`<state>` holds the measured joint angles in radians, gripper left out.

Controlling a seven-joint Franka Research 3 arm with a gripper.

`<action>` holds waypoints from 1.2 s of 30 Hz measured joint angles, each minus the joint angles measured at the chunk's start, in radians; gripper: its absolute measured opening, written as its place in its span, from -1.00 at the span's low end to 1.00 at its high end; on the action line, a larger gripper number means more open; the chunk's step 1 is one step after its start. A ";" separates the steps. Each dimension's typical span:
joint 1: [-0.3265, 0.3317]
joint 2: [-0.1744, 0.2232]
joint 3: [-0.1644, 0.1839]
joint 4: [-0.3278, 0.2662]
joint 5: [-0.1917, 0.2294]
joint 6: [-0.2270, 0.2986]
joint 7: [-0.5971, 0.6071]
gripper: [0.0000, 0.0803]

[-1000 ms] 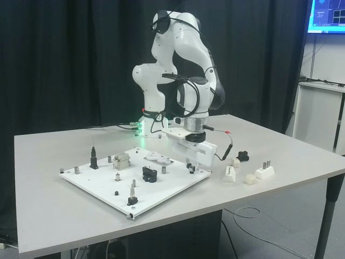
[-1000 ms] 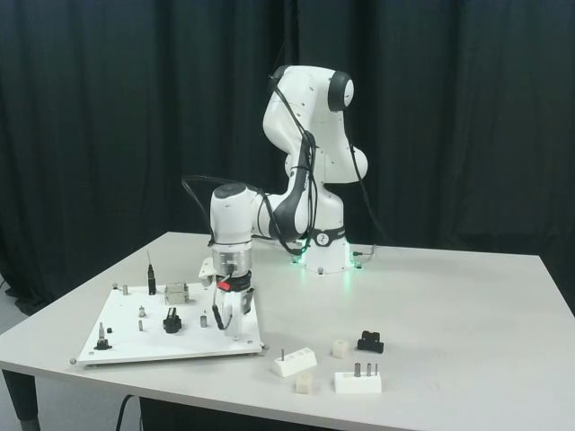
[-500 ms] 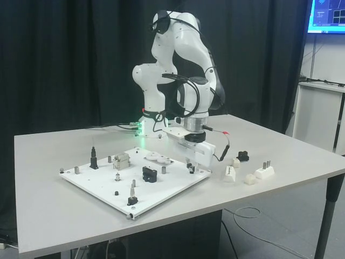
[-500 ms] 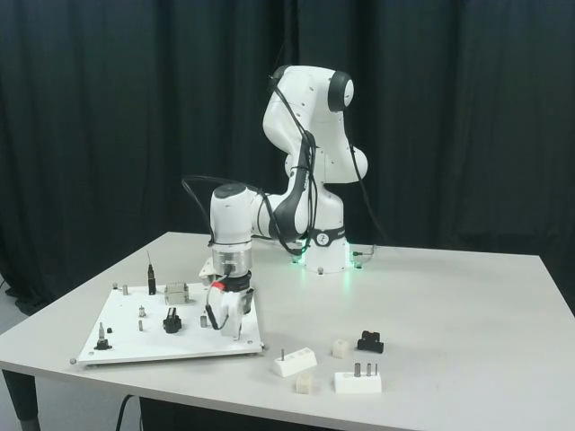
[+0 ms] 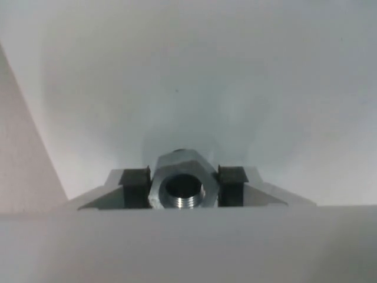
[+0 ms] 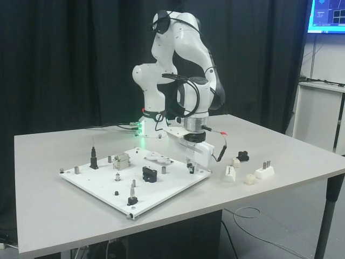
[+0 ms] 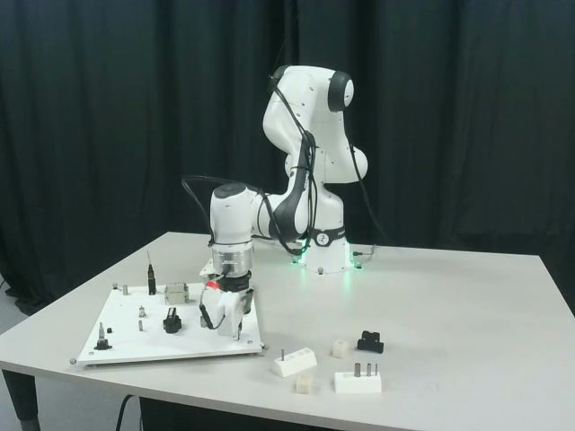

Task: Insert bolt 4.

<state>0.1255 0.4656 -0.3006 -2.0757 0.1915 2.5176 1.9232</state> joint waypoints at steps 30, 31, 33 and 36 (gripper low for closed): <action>0.001 0.000 -0.016 0.046 -0.004 -0.077 0.047 0.93; 0.001 -0.001 -0.017 0.051 -0.005 -0.085 0.051 0.93; 0.002 -0.003 -0.020 0.061 -0.007 -0.101 0.060 0.98; 0.002 -0.006 -0.023 0.078 -0.012 -0.128 0.072 0.98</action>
